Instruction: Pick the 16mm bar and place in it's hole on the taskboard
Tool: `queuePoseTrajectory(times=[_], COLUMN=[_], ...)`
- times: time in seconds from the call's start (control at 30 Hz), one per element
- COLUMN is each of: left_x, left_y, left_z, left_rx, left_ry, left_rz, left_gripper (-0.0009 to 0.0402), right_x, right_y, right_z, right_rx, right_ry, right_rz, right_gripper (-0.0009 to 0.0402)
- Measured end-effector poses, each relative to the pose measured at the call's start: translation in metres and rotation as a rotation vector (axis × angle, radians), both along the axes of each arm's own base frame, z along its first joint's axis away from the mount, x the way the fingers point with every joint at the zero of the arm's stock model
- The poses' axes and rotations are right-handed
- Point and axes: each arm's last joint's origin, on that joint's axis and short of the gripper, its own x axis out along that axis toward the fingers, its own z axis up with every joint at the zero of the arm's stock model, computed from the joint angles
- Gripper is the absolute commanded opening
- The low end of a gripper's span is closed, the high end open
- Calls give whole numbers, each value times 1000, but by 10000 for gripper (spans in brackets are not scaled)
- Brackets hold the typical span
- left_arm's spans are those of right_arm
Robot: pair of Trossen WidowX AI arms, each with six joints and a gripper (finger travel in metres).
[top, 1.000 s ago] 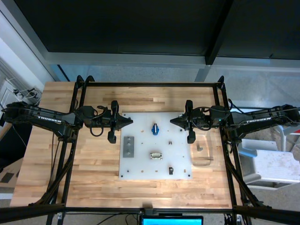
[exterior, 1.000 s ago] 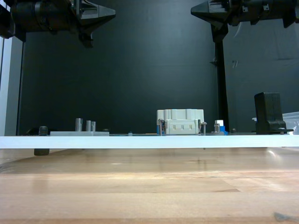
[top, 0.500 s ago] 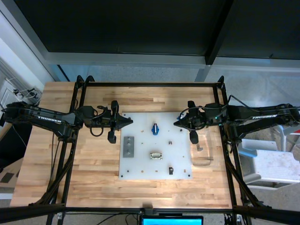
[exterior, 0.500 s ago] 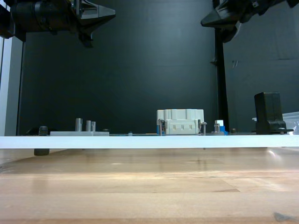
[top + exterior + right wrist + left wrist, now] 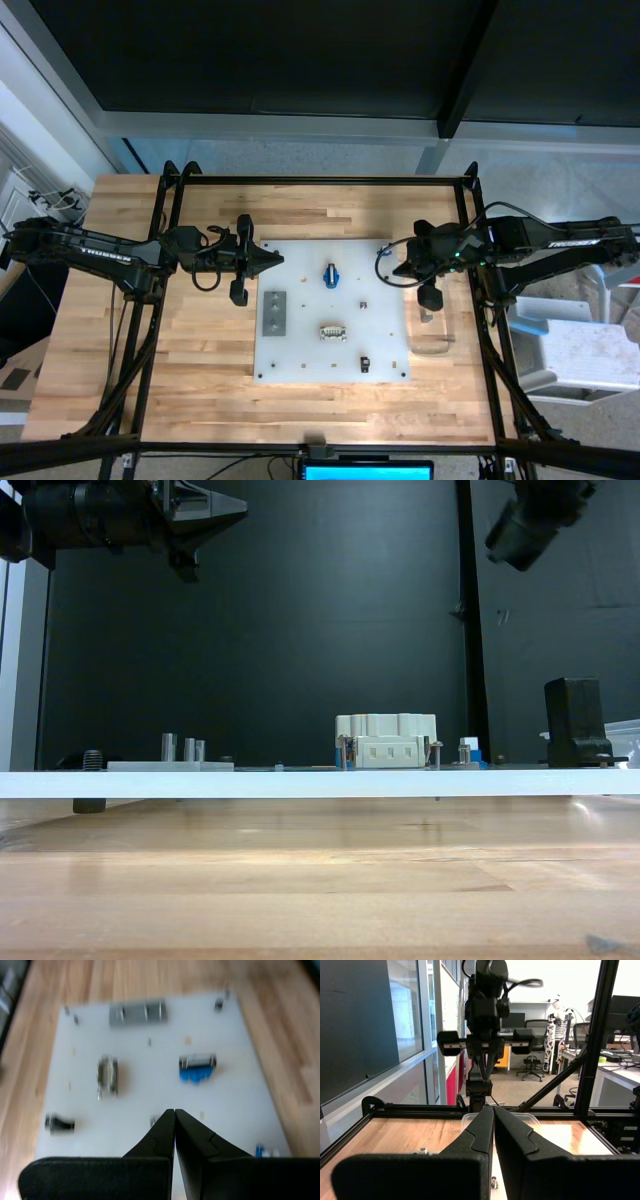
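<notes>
A small grey metal part (image 5: 425,315), which may be the 16mm bar, lies free in a clear tray (image 5: 440,345) right of the white taskboard (image 5: 300,360); I cannot tell for certain. The grey block (image 5: 273,312) on the board's left carries short upright pegs (image 5: 168,746). My left gripper (image 5: 270,260) hovers shut over the board's far left corner, high above it (image 5: 235,508). My right gripper (image 5: 397,269) hangs shut and empty over the board's far right edge, nose tilted down (image 5: 497,542). Its fingertips (image 5: 174,1112) meet above the board (image 5: 235,1110).
The board also holds a blue connector (image 5: 330,274), a white multi-pin connector (image 5: 385,740) and a black block (image 5: 575,720). A black frame (image 5: 320,181) rings the wooden table. The left wrist view faces the right arm (image 5: 485,1010).
My right gripper has drawn back to the right, from over the board toward its edge, and tipped its nose downward. The left arm and the grey part have not moved.
</notes>
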Motion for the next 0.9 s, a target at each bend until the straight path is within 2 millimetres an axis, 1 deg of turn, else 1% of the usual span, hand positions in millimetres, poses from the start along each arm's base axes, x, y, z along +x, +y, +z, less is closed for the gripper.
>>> queuePoseTrajectory(times=[0.53, 0.7, 0.9], left_x=[0, 0, 0], left_y=[0, 0, 0], left_z=[0, 0, 0], left_rx=[0, 0, 0], left_ry=[-1, 0, 0], left_rz=[0, 0, 0], left_gripper=[0, 0, 0], right_x=[-3, -4, -1], right_y=[28, 35, 45], right_z=[-36, -44, -53], right_rx=[-33, -53, -82], right_ry=[454, 554, 621], right_rz=[88, 103, 141], right_gripper=[0, 0, 0])
